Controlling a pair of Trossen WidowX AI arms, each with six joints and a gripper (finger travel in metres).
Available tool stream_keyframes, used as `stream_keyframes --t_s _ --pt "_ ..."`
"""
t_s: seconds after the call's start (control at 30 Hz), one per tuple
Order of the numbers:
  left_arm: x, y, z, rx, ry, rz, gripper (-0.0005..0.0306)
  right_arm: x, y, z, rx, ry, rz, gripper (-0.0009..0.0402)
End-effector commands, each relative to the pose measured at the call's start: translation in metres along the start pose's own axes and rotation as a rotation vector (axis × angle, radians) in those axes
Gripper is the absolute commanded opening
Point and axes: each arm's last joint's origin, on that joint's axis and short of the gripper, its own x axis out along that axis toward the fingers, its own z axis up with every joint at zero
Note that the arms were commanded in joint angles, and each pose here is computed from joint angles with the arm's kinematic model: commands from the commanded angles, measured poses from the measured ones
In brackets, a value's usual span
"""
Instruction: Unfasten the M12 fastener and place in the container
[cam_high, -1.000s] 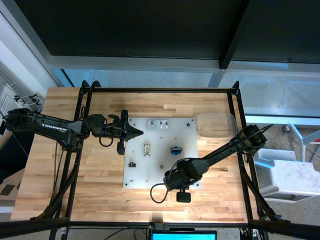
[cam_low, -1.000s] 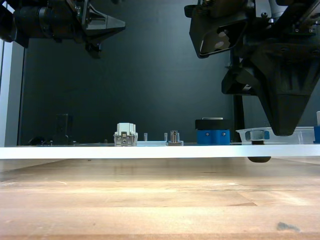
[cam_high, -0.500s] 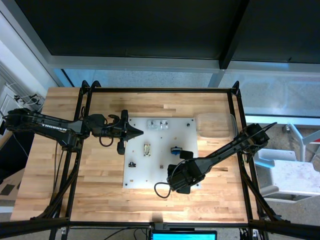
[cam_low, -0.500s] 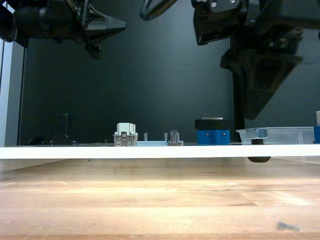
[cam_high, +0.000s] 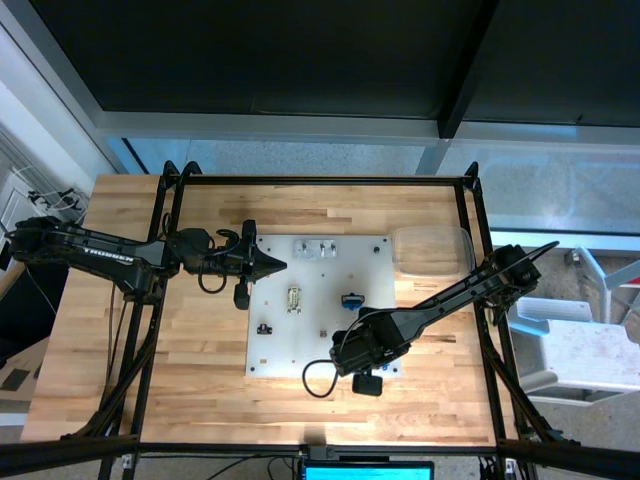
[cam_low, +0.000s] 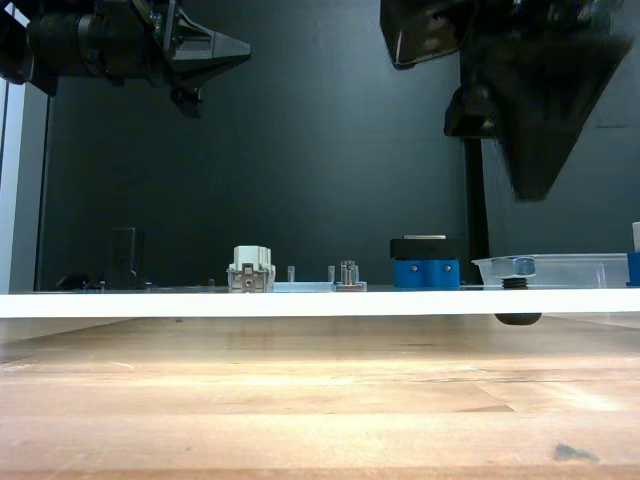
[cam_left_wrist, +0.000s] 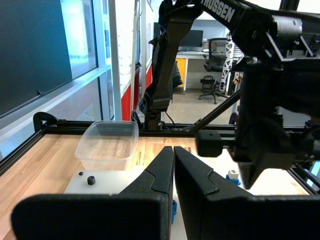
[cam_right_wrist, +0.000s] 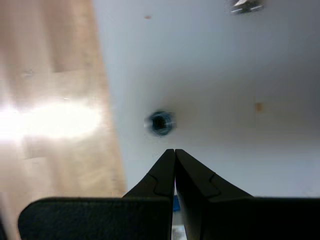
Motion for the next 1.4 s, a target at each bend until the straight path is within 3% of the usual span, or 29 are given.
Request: stream_keyframes --t_s 0.03,0.1,0.17,0.3,0.33,0.47,0.77,0.97,1.3,1.4 --pt "0.0 0.0 0.0 0.0 0.002 0.0 0.0 -0.002 0.004 0.001 -0.014 -0.004 0.039 0.0" --pt "0.0 0.0 0.0 0.0 0.002 0.0 0.0 -0.002 0.005 0.003 0.009 -0.015 0.056 0.0" --pt "0.0 0.0 0.0 0.0 0.002 0.0 0.0 -0.003 0.006 0.004 0.108 -0.026 0.066 0.0" --pt "0.0 0.0 0.0 0.0 0.002 0.0 0.0 -0.002 0.004 0.005 0.448 -0.048 0.039 0.0" --pt "0.0 0.0 0.0 0.0 0.002 0.0 0.0 -0.002 0.004 0.005 0.491 -0.055 0.035 0.0" --pt "0.0 0.0 0.0 0.0 0.002 0.0 0.0 0.004 0.007 0.006 0.503 -0.047 0.012 0.0023" --pt "0.0 0.0 0.0 0.0 0.002 0.0 0.0 0.016 0.008 0.009 0.636 -0.034 -0.027 0.0164" --pt "0.0 0.0 0.0 0.0 0.002 0.0 0.0 0.02 0.009 0.015 0.645 -0.039 -0.05 0.0236" --pt "0.0 0.0 0.0 0.0 0.003 0.0 0.0 0.037 0.005 0.018 0.682 -0.003 -0.091 0.0232" --pt "0.0 0.0 0.0 0.0 0.001 0.0 0.0 0.038 0.004 0.019 0.686 0.007 -0.084 0.0221"
